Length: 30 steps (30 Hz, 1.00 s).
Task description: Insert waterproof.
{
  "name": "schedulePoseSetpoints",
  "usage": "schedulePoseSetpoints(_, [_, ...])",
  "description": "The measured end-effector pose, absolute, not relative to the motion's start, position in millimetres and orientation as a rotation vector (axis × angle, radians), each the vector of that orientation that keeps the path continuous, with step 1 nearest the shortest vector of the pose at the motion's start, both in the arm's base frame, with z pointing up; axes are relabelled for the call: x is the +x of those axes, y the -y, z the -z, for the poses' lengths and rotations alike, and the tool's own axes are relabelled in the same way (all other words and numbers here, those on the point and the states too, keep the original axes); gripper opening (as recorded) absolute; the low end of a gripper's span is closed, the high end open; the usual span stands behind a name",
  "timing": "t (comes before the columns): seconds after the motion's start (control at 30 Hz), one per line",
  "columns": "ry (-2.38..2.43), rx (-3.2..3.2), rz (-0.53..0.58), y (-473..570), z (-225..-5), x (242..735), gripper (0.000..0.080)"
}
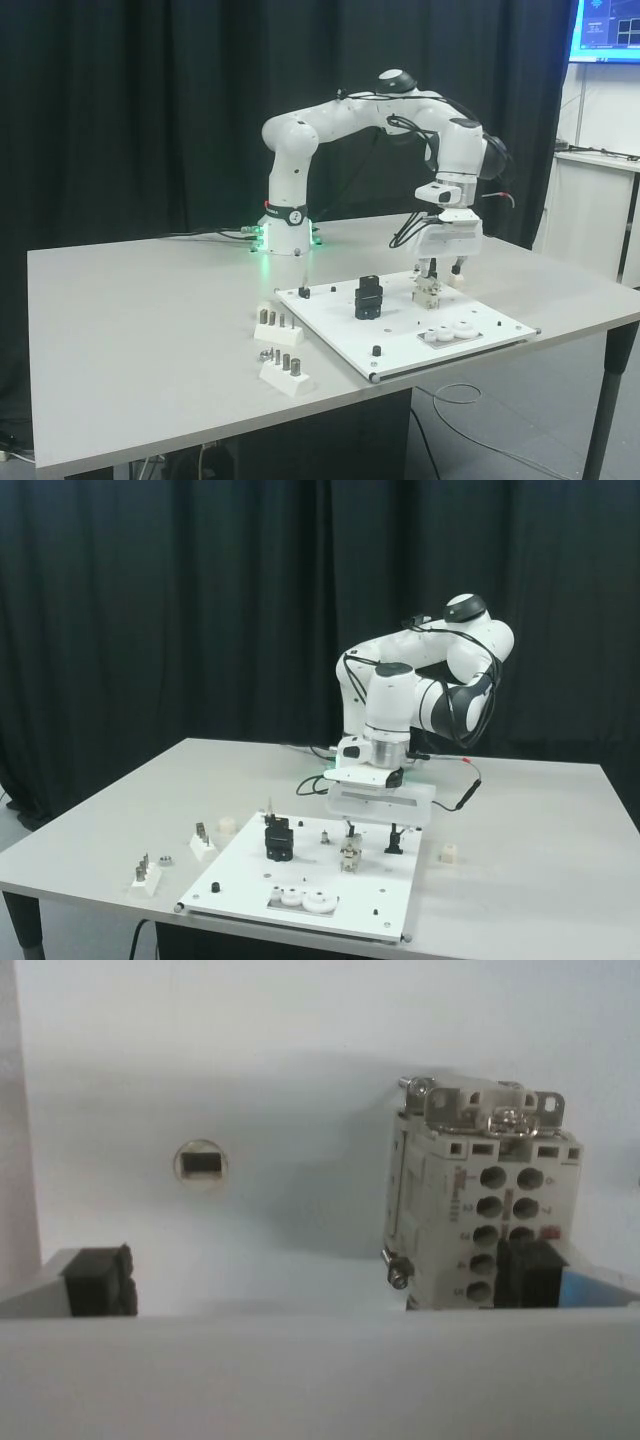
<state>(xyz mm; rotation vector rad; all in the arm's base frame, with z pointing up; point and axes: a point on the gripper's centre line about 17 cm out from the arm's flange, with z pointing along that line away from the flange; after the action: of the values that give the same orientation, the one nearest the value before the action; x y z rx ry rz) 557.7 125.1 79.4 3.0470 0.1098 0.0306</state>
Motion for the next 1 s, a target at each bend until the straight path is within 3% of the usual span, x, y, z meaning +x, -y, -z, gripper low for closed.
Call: schedulePoseSetpoints(1.0, [-0.114,3.037,-0.045,-124.9,-78.1,557.0,0.08])
